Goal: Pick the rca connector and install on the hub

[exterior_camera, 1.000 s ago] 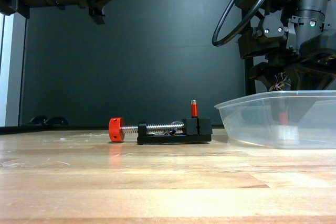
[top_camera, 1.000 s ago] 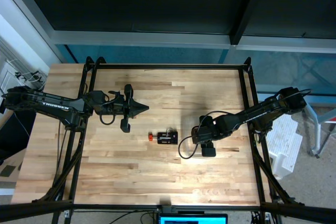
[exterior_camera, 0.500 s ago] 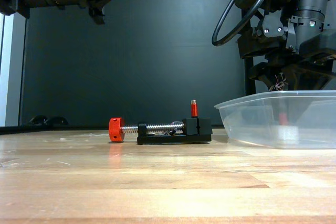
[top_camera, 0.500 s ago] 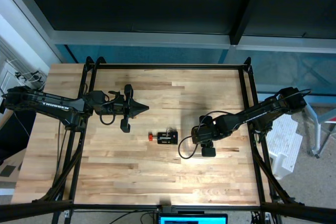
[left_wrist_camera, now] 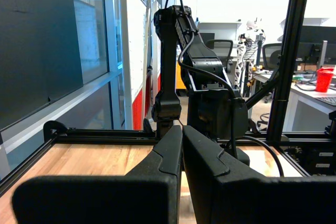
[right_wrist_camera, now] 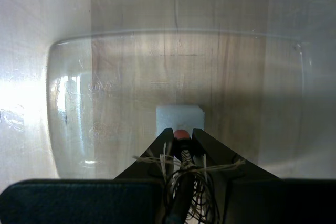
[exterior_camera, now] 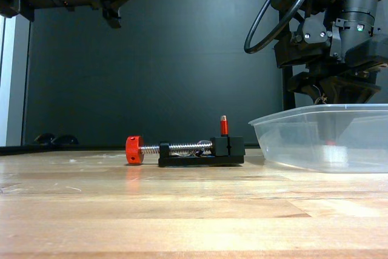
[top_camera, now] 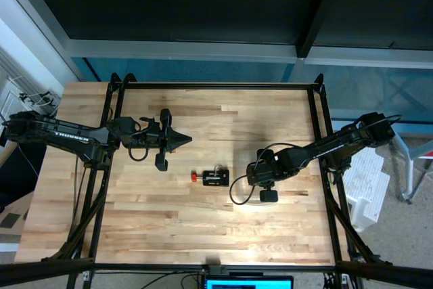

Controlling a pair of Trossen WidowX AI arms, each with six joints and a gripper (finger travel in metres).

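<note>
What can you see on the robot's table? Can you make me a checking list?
Surface: wooden table, light planks.
Job's things: hub lies on the table; rca connector held above the clear tray.
Clutter: clear tray holds a white block.
Grippers: left gripper shut, empty, high at the left; right gripper shut on the rca connector, pointing down over the tray.
Cables: black cable loops off the right arm; thin wires by the rca connector.
Surroundings: black frame around the table.

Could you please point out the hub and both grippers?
Black rectangular hub (exterior_camera: 228, 150): low view, body.
Left gripper (top_camera: 188, 140): high view, fingertips, left of hub.
Right gripper (right_wrist_camera: 181, 131): right wrist view, between fingertips, over clear plastic tray (right_wrist_camera: 121, 87).
</note>
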